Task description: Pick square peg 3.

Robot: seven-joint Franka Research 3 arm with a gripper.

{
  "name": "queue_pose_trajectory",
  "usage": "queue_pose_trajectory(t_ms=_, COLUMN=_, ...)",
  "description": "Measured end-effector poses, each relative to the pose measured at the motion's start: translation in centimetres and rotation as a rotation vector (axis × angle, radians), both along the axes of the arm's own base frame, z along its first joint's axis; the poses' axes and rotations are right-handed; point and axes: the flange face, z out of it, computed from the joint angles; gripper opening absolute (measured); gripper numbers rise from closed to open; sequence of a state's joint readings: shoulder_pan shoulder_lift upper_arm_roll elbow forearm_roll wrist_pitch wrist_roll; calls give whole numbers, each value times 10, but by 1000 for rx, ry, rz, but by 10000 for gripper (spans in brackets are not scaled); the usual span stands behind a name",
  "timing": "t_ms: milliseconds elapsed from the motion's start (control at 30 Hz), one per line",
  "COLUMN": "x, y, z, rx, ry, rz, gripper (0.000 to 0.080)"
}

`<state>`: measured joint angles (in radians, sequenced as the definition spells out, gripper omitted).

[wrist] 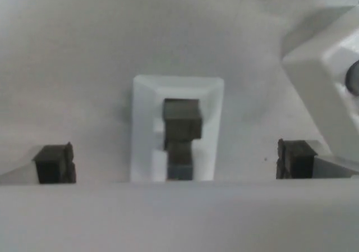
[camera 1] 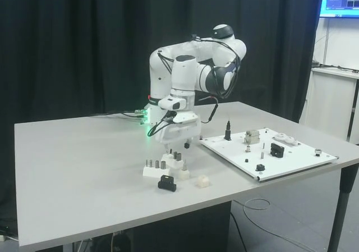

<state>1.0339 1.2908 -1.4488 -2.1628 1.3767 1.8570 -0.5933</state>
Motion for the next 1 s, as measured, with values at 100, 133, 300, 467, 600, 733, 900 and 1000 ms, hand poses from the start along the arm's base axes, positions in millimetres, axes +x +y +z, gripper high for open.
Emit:
queue_pose_trajectory(t_ms=100, x=3, y=-6, z=-6, rx=0, ry=9, rz=4, gripper=800)
queue_pose_trajectory(t_ms=133, x=4, y=-8, z=-8, rx=1, ry=13, rz=5, gripper=800)
queue_pose_trajectory(t_ms=300, x=5, y=-16, z=-15, rx=8, ry=29, rz=9, gripper=800)
queue_pose_trajectory(t_ms=467, x=3, y=-22, z=-21, rx=25, ry=45, rz=10, gripper=800)
queue_pose_trajectory(t_ms=600, x=0, y=-24, z=-23, rx=39, ry=57, rz=8, gripper=800)
queue_pose_trajectory(t_ms=733, x=-1, y=-25, z=-24, rx=49, ry=63, rz=5, gripper=800)
queue_pose_trajectory(t_ms=900, x=-1, y=-25, z=-24, rx=52, ry=64, rz=5, gripper=800)
queue_pose_trajectory(t_ms=1000, x=-1, y=-25, z=-23, rx=52, ry=63, rz=5, gripper=800)
